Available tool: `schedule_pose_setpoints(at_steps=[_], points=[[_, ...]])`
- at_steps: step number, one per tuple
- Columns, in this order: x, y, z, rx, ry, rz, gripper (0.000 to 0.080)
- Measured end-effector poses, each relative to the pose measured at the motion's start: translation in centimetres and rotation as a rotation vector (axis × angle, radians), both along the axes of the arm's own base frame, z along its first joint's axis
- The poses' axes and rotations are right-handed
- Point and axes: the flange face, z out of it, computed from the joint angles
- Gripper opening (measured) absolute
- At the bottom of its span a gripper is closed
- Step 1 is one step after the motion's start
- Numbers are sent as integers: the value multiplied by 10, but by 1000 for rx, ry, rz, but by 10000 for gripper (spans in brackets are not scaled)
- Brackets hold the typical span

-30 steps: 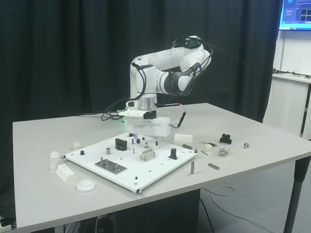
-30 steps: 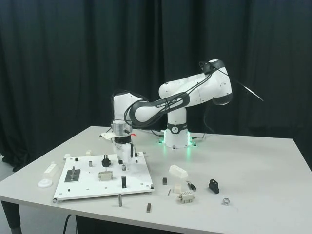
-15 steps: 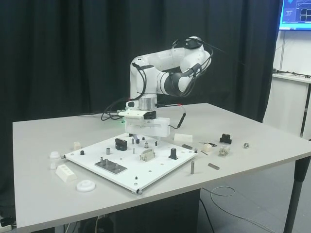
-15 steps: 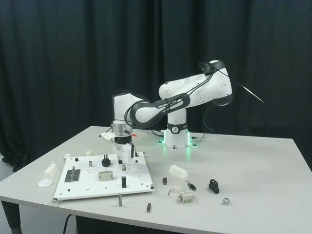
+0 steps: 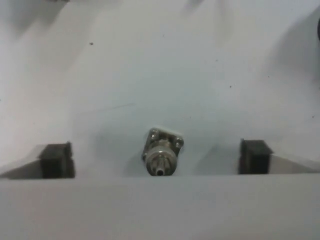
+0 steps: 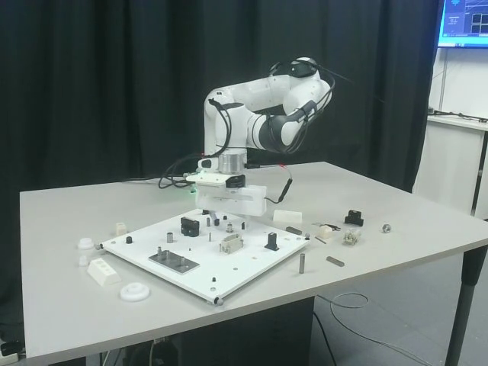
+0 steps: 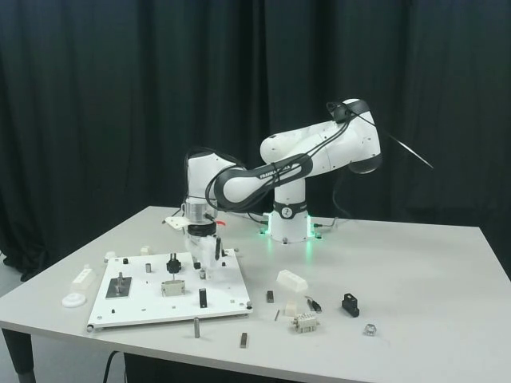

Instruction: Remove BNC.

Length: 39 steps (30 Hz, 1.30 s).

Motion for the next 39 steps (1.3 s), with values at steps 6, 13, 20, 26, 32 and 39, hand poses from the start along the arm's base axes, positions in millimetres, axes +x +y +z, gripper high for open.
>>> schedule_pose_setpoints(at_steps=[6, 13, 20, 26, 32, 39], points=[[0, 0, 0, -5, 2, 1, 696], [0, 0, -1, -4, 4, 2, 356], [0, 1, -3, -6, 8, 4, 356], [0, 1, -3, -8, 11, 6, 123], [1, 1, -2, -16, 21, 49, 123], [2, 2, -2, -28, 31, 214, 123]])
